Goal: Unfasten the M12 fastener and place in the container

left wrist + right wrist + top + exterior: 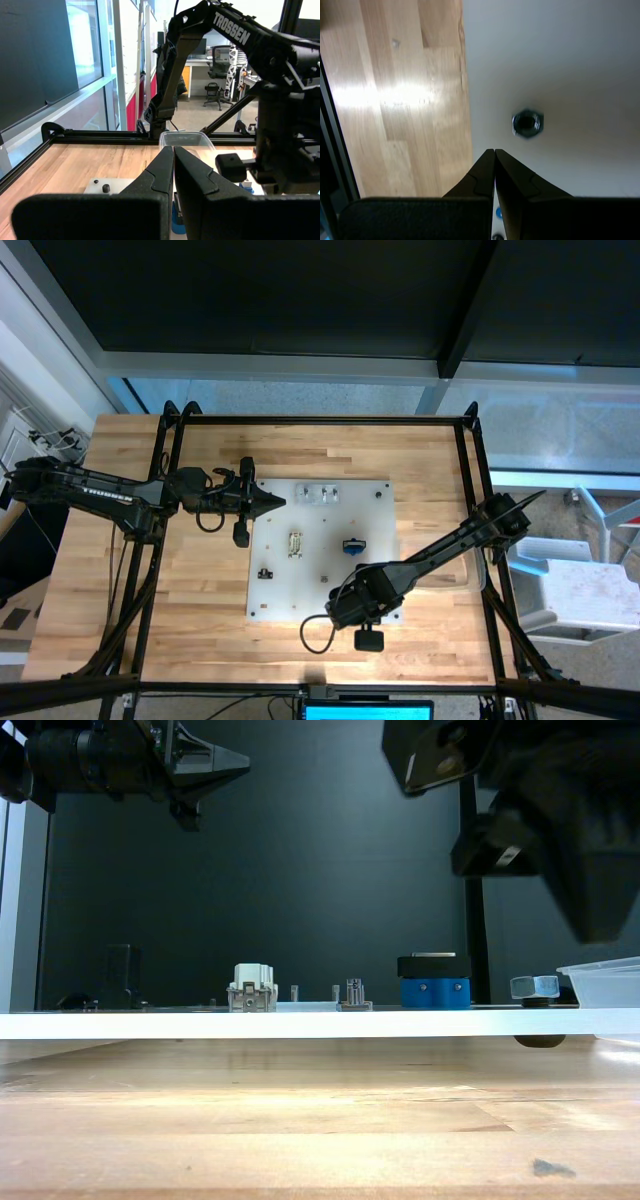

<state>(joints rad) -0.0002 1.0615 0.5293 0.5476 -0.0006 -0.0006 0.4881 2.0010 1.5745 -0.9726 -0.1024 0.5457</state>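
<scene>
Pinched shut on nothing, my right gripper [494,150] hovers over the small silver hex nut [527,123], not yet off its black stud [537,1003] nor in the clear plastic tub [605,982]; my left gripper [276,502], pressed together, hangs mid-left.

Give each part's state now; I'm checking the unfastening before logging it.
M12 nut: on its stud, not gripped.
container: no nut seen inside.
right gripper: shut, empty, above the board near the nut.
left gripper: shut, empty, over the board's left edge.

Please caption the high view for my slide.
Left pincer, shut, hovers over the board's far left; right pincer, shut, hangs above its near right edge.
</scene>
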